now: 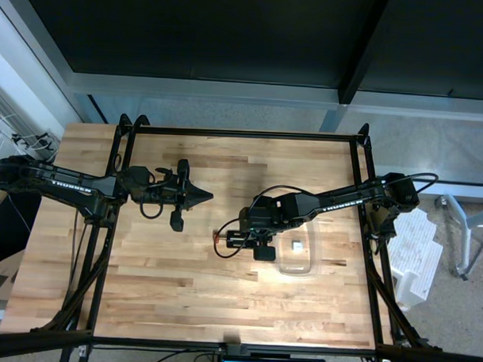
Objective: Remove the USB-C connector from taskboard and place in the container
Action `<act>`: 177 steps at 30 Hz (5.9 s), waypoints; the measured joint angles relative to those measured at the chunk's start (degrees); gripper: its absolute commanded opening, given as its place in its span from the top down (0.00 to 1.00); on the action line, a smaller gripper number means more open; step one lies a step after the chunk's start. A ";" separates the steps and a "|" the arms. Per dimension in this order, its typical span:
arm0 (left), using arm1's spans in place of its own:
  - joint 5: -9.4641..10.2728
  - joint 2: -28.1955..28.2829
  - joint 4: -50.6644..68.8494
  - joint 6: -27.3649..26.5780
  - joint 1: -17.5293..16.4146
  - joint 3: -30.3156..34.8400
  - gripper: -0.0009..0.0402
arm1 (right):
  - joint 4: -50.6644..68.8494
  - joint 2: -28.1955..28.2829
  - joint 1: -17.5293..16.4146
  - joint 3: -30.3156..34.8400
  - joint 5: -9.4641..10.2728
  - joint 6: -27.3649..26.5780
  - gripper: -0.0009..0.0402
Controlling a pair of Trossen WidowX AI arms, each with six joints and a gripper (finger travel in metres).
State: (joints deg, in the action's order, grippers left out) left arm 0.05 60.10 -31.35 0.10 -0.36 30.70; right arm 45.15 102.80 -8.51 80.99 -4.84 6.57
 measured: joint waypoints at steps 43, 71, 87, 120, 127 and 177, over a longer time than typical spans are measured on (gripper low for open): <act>0.00 0.00 0.00 0.02 0.00 -0.02 0.98 | 1.77 -22.14 -2.10 -18.99 -1.62 0.48 0.98; -0.02 0.00 0.00 0.02 0.00 -0.02 0.98 | 0.11 -28.20 -6.23 -29.09 -3.10 3.74 0.91; 0.00 0.00 0.00 0.02 0.00 0.00 0.98 | -0.22 -28.17 -7.65 -29.11 -4.79 6.64 0.70; 0.00 0.00 0.00 0.02 0.00 -0.02 0.98 | -19.71 -38.62 1.42 -28.02 -2.34 -0.31 0.97; 0.00 0.00 0.00 0.02 0.00 -0.02 0.98 | -31.21 -41.22 4.33 -30.91 2.27 -2.58 0.98; -0.02 0.00 0.00 0.02 0.00 -0.02 0.98 | -71.21 -43.23 9.94 -47.15 5.95 -6.73 0.98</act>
State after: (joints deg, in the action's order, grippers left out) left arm 0.03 60.10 -31.35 0.12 -0.36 30.68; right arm -26.06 59.57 1.43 33.85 1.10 -0.16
